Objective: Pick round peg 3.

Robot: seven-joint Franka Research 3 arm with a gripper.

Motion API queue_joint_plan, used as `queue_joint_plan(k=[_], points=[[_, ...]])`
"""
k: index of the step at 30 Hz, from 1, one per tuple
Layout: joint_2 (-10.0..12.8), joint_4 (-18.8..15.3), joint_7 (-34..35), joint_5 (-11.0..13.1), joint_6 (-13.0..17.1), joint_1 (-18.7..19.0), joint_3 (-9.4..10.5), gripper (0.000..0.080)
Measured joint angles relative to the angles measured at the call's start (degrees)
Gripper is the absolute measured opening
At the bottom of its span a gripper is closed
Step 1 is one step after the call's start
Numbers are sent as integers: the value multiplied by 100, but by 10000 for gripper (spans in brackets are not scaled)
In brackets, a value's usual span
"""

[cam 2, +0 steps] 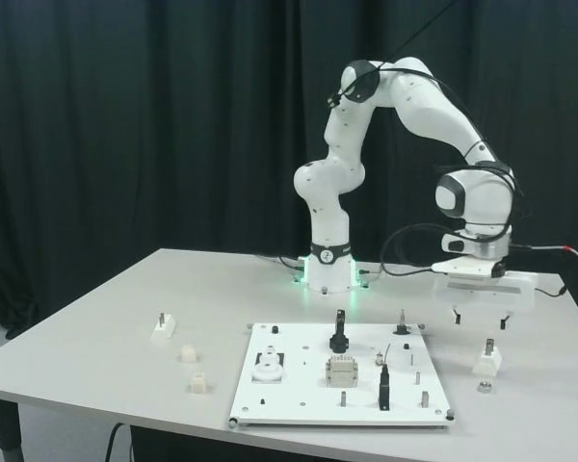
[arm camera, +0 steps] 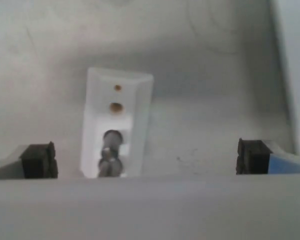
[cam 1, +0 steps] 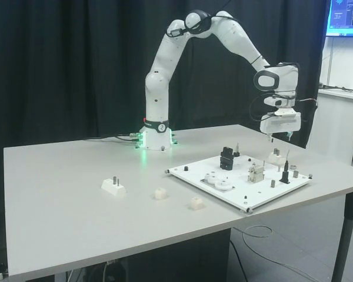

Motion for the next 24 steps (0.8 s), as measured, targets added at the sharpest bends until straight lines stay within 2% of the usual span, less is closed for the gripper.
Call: queue_joint_plan(k=[11, 24], points=[[497, 345, 179, 9, -19, 124, 0, 800], [744, 374, 153, 123, -22, 111, -17, 800]])
